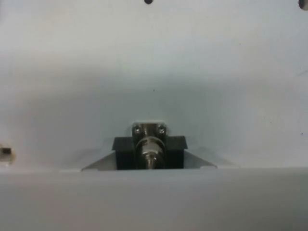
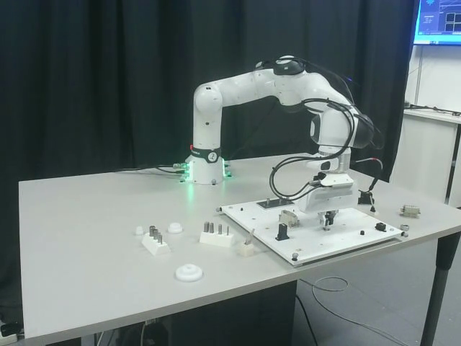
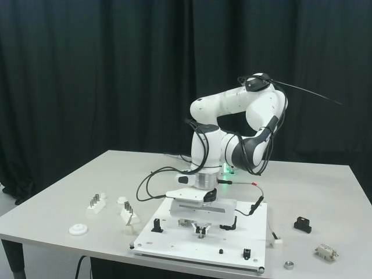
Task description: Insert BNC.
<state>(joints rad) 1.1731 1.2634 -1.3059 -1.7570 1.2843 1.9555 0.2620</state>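
In the wrist view a metal BNC connector [image 1: 150, 150] stands on a black mount [image 1: 124, 152], its flange held by two screws, on the white board [image 1: 154, 72]. A pale blurred band across that view hides whatever lies nearer the camera. My gripper [image 2: 328, 216] [image 3: 200, 231] hangs low over the middle of the white board [image 2: 360, 241] [image 3: 232, 247], pointing straight down at it. Whether it holds anything does not show. A black cable runs from the wrist to a small plug [image 3: 256, 204] on the board.
Small black brackets [image 2: 282, 231] [image 3: 157, 225] stand on the board. Left of it are white blocks with grey pegs [image 2: 155, 240] [image 2: 216, 234] and a white disc [image 2: 189, 272]. Right of it lie a black part [image 3: 301, 224], a grey connector [image 3: 325, 251] and a nut [image 3: 287, 265].
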